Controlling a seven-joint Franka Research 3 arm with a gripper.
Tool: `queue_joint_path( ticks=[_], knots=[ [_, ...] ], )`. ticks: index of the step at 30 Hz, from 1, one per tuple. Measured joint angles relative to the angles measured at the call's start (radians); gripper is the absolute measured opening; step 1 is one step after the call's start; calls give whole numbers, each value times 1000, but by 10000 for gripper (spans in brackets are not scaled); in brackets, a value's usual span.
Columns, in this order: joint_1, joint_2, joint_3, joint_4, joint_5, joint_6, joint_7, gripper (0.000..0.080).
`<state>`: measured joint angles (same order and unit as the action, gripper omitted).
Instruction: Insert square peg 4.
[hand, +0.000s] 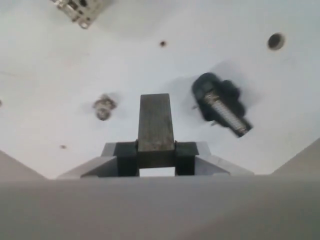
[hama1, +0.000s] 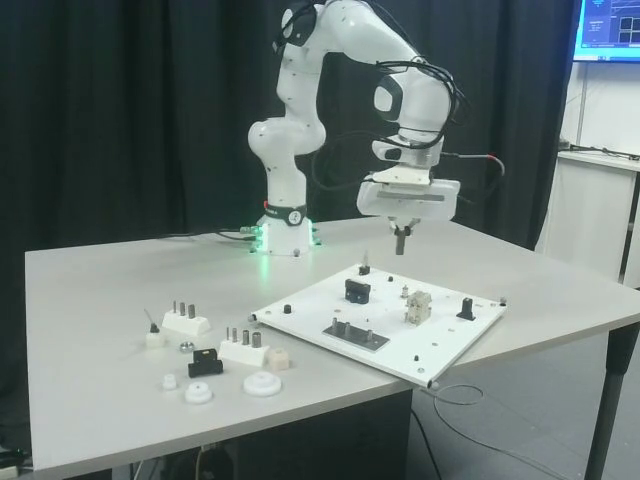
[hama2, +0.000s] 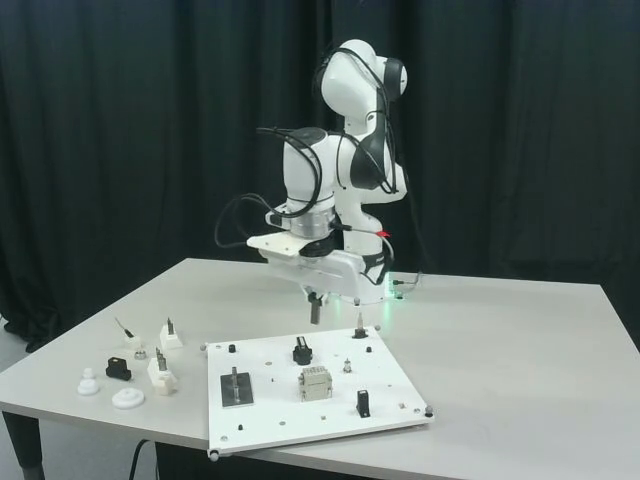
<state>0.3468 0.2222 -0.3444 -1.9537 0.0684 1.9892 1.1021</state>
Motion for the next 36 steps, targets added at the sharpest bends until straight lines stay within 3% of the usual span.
queue_joint_path(
  ticks=[14,27,36],
  knots=[
    [3,64,10,67,134,23,200,150],
    [20,179,14,184,281,26,349,150],
    [48,252,15,270,329,17,463,150]
  ],
)
